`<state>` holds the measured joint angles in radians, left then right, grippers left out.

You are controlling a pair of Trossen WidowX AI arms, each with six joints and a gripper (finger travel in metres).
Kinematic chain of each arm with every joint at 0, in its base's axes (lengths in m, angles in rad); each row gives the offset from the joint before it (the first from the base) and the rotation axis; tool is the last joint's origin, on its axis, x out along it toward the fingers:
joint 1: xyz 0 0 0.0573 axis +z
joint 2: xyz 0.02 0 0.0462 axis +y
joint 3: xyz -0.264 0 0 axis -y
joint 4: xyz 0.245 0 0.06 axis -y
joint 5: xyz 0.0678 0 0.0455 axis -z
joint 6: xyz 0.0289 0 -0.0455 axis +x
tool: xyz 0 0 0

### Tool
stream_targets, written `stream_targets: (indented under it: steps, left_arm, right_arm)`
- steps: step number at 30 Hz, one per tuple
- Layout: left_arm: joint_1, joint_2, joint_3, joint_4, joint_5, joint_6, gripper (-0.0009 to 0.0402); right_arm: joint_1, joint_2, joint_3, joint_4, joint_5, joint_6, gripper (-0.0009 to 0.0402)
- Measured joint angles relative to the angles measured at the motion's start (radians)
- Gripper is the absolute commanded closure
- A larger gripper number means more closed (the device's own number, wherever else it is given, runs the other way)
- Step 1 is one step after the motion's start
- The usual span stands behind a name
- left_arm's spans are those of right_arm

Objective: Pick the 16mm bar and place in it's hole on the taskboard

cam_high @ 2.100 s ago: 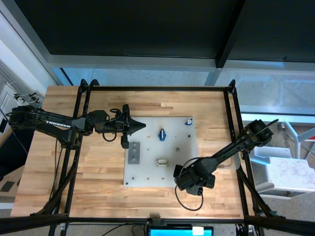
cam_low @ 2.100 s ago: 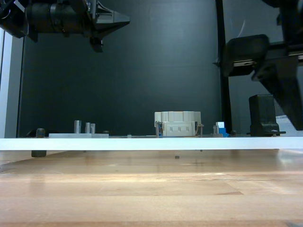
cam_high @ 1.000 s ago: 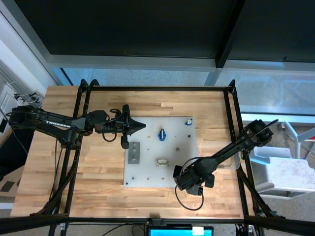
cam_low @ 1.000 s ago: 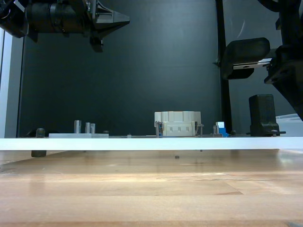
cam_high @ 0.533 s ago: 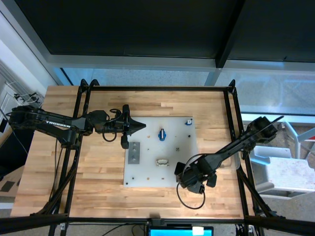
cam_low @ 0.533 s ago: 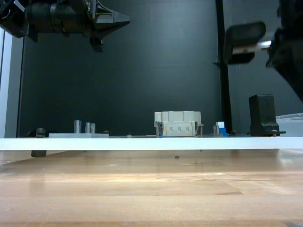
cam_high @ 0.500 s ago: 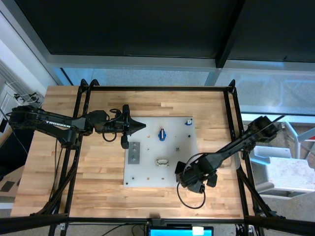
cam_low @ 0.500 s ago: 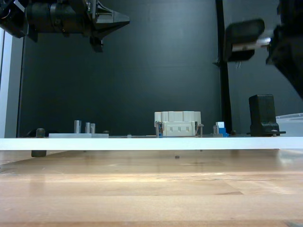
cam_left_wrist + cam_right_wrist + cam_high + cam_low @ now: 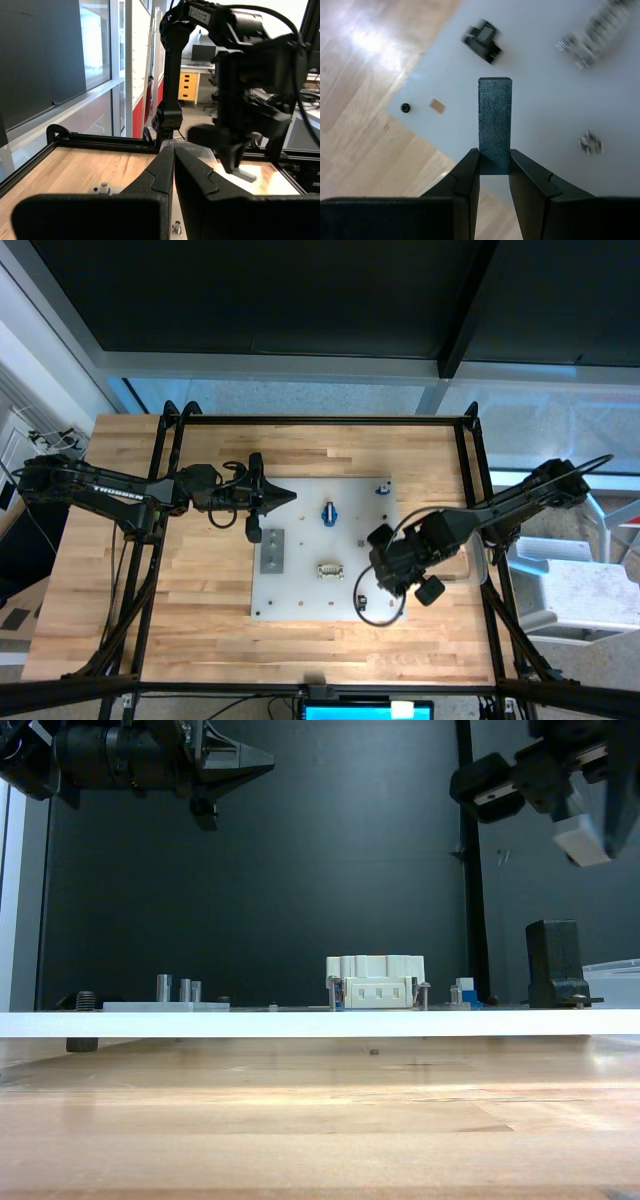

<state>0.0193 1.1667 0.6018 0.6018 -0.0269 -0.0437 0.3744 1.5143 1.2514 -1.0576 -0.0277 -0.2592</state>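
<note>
right pincer [image 9: 494, 158] clamps 16mm bar [image 9: 495, 115], aloft over taskboard [image 9: 300, 592] right side | left pincer [image 9: 173, 152] closed, empty, high over board's left edge | risk: skewed descent may jam bar

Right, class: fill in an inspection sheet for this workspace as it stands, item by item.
Surface: wooden table, white task board on it.
Job's things: 16mm bar held in the right gripper, above the board, clear of its seat.
Clutter: grey peg block, white connector, blue part, black block, on the board.
Grippers: left gripper shut, raised over the board's far left corner; right gripper shut on the bar.
Cables: black loop under the right gripper.
Surroundings: black frame round the table.
</note>
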Motion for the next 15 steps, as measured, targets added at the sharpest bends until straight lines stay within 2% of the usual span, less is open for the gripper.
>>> stream_targets:
  steps: [11, 15]
  left_arm:
    - [0.000, 0.000, 0.000, 0.014, 0.000, -0.001, 0.0393]
    - [-0.001, 0.000, 0.000, 0.017, 0.024, -0.009, 0.0393]
  right_arm:
    - [-0.157, -0.010, 0.175, -0.115, -0.001, 0.217, 0.0389]
    - [-0.222, -0.010, 0.233, -0.115, 0.000, 0.259, 0.0389]
